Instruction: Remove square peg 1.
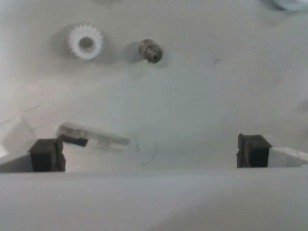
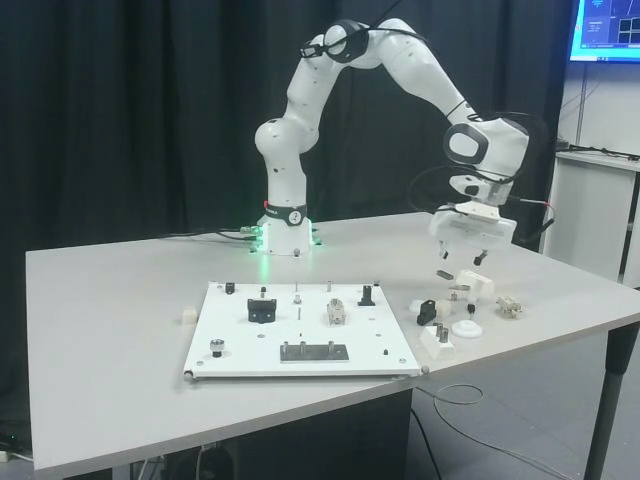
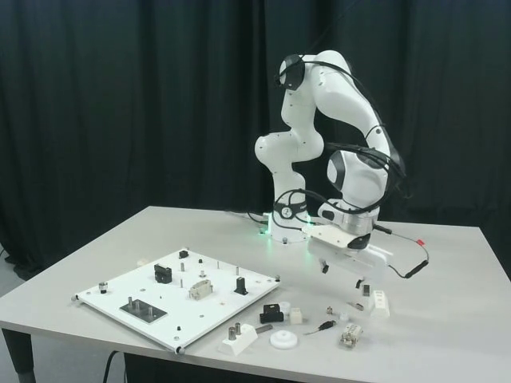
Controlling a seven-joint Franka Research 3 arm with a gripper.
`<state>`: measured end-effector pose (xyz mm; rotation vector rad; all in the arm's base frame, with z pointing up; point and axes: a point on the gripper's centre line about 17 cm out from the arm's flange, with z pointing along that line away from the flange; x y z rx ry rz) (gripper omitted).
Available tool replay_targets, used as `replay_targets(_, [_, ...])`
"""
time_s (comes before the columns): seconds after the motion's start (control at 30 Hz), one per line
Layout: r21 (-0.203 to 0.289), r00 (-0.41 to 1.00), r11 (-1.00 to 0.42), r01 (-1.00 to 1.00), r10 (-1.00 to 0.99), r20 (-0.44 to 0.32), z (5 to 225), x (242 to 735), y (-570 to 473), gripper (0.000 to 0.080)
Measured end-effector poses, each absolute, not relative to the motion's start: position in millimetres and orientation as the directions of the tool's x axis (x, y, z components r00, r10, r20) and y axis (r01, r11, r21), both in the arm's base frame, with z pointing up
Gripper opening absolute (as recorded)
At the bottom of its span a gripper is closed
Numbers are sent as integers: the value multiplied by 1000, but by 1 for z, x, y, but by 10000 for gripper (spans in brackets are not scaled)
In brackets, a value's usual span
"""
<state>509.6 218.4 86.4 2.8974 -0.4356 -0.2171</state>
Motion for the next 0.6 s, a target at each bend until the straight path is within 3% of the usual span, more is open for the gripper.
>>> replay_targets(0.6, [235, 944, -933, -271, -306, -124, 88, 511, 202, 800])
